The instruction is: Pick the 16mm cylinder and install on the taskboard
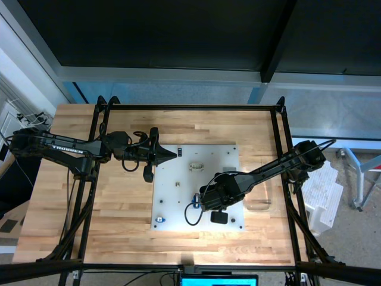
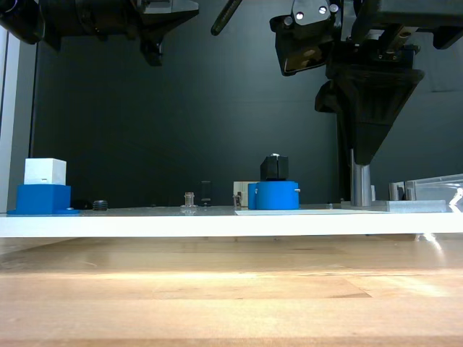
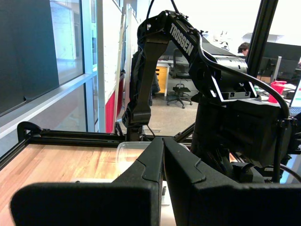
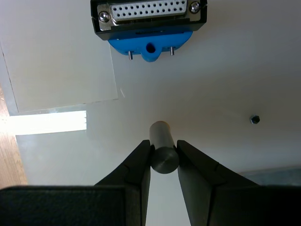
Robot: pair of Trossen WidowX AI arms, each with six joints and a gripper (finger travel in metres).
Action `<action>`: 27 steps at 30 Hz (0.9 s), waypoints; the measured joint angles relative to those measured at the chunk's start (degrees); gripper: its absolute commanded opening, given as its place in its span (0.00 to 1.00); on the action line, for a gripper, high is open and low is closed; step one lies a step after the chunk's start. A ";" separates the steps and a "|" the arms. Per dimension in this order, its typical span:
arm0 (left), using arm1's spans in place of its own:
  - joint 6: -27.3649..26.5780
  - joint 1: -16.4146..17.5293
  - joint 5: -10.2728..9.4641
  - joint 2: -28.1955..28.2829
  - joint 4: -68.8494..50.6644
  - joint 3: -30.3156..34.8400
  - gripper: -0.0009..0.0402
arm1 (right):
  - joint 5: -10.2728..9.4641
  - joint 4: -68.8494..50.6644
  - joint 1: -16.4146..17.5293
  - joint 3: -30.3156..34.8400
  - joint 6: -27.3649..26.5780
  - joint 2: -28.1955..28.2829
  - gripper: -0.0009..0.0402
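16mm cylinder (image 4: 163, 153) in right gripper (image 4: 163, 147); left gripper (image 3: 163, 142) faces TROSSEN arm (image 3: 181, 36)

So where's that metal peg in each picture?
High view: hidden under the right gripper, by the blue fitting.
Low view: 16mm cylinder upright beneath that gripper, right of the blue fitting.
Left wrist view: absent; left gripper shut over the taskboard's far-left corner.
Right wrist view: gripped; blue fitting beyond.
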 measured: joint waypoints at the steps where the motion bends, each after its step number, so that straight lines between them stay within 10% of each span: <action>1: 0.00 0.00 0.02 0.00 0.00 0.00 0.02 | 0.00 0.09 0.00 -0.09 0.00 0.00 0.04; 27: -0.02 0.00 0.00 0.00 0.02 0.00 0.02 | -0.85 0.70 0.00 -1.01 -0.17 0.07 0.04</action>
